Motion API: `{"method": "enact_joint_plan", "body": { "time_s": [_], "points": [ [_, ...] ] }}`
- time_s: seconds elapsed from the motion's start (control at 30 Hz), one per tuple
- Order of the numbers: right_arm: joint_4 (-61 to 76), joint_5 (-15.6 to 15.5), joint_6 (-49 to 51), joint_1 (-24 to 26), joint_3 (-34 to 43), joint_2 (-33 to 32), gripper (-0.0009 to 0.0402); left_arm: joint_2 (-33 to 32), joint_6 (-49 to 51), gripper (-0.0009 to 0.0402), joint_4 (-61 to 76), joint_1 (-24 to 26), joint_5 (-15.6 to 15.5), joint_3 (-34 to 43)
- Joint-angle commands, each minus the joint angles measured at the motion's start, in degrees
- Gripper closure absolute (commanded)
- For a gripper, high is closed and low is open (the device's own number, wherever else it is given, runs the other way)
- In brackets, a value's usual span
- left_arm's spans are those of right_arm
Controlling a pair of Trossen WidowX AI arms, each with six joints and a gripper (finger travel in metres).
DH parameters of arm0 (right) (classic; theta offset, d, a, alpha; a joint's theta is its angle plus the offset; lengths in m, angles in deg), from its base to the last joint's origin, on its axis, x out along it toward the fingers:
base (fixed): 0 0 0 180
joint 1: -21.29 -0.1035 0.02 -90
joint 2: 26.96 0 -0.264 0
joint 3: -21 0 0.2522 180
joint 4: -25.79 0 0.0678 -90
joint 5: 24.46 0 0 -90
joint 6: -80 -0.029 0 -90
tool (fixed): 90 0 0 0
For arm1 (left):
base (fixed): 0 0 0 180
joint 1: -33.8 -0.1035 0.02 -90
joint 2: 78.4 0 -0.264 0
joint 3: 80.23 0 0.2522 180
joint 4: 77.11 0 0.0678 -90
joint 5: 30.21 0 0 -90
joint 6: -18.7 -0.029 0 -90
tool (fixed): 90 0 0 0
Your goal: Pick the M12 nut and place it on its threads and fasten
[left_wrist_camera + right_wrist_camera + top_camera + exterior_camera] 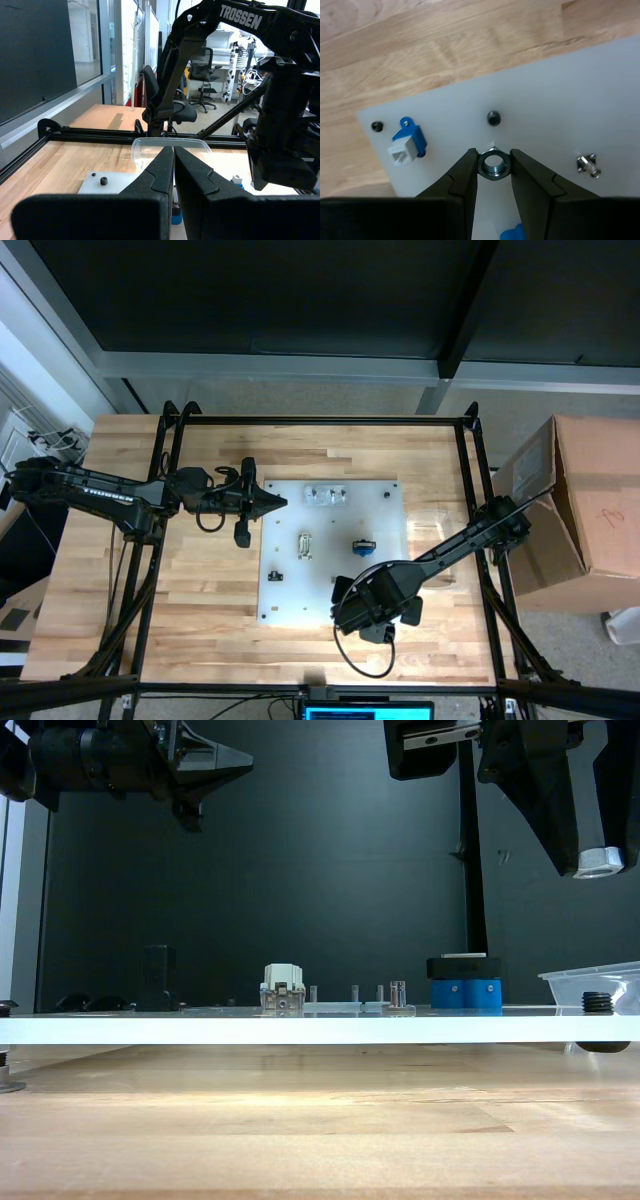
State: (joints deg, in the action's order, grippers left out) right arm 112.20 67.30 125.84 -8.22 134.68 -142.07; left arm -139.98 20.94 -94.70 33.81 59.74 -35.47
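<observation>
Nut (598, 861) gripped high in my right end effector (493, 159), I'm centring it square over the bare stud (493, 118) before lowering, while the left end effector (173, 165) is hovering closed above the left edge of the board (300, 590).

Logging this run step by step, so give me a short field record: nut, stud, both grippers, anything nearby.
nut: silver, held in the air between the right gripper's fingertips, clear of its stud
stud: black, bare, ribs showing, standing near the white board's near right edge
right gripper: shut on the nut, high above the board's near right part
left gripper: shut, nothing in it, hovering over the board's far left edge
clear tray: behind the stud in the low view
</observation>
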Motion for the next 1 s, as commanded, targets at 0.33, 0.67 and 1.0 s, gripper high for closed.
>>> {"method": "enact_joint_plan", "body": {
  "time_s": [0.33,0.67,1.0],
  "points": [
    [-3.76,0.20,5.86,0.00,-1.97,-3.54,0.0381,0.00,0.00,0.0393,-0.02,0.00,0.02,0.00],
    [-7.78,0.24,9.55,-0.13,-4.98,-3.52,0.0382,0.00,0.00,0.0393,-0.02,0.00,0.02,0.00],
    [-8.68,0.22,10.23,-0.11,-6.49,-3.52,0.0382,0.00,0.00,0.0393,-0.02,0.00,0.02,0.00]
  ]
}}
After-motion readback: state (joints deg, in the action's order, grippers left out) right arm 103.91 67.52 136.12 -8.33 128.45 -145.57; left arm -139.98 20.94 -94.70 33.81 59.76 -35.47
